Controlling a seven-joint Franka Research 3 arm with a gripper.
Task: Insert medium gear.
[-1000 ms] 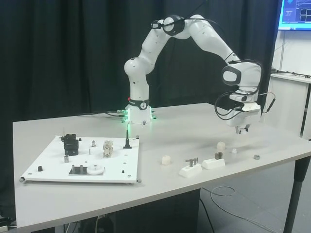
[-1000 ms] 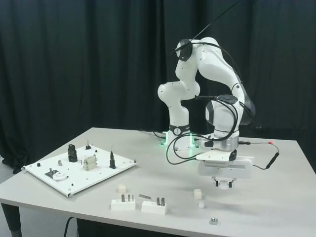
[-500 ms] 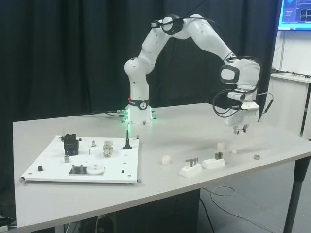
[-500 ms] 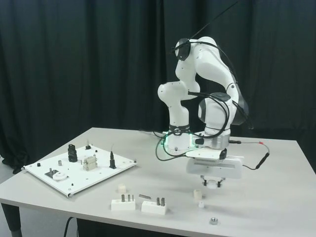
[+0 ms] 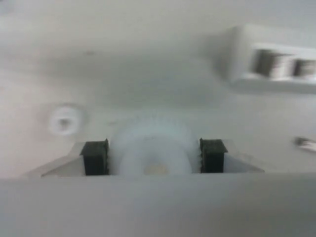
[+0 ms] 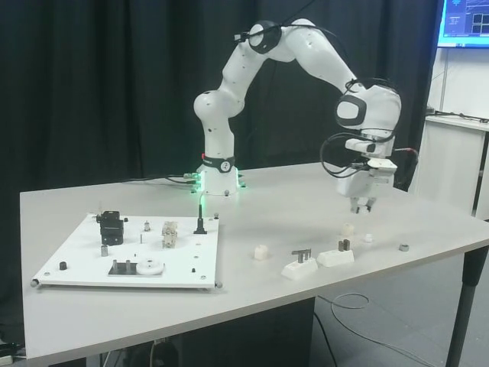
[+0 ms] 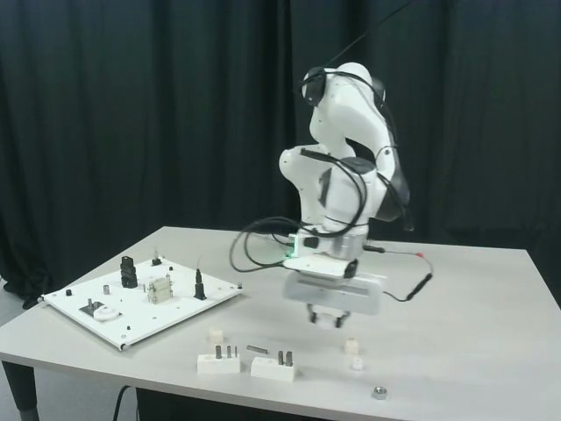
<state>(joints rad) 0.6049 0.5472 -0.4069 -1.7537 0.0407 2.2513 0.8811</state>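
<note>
A white toothed gear (image 5: 153, 143) sits between the two black finger pads (image 5: 95, 157) of my gripper (image 5: 154, 157), which is shut on it. The gripper (image 6: 361, 205) hangs above the table, over the right-hand group of loose parts, and the gear itself is too small to make out in the room views. In the second room view the gripper (image 7: 329, 320) hovers above a white peg holder (image 7: 273, 367). The white assembly board (image 6: 183, 256) lies far to the left, with a larger white gear (image 6: 151, 267) seated on it.
Two white peg holders (image 6: 299, 267) (image 6: 335, 257) stand near the table's front edge. Small white cylinders (image 6: 261, 251) (image 6: 348, 228) and a grey nut (image 6: 403, 247) lie around them. The wrist view shows a peg holder (image 5: 276, 66) and a small white round part (image 5: 64, 120).
The arm has swung from the table's right side toward the board, carrying the gear past the loose parts at roughly the same height.
</note>
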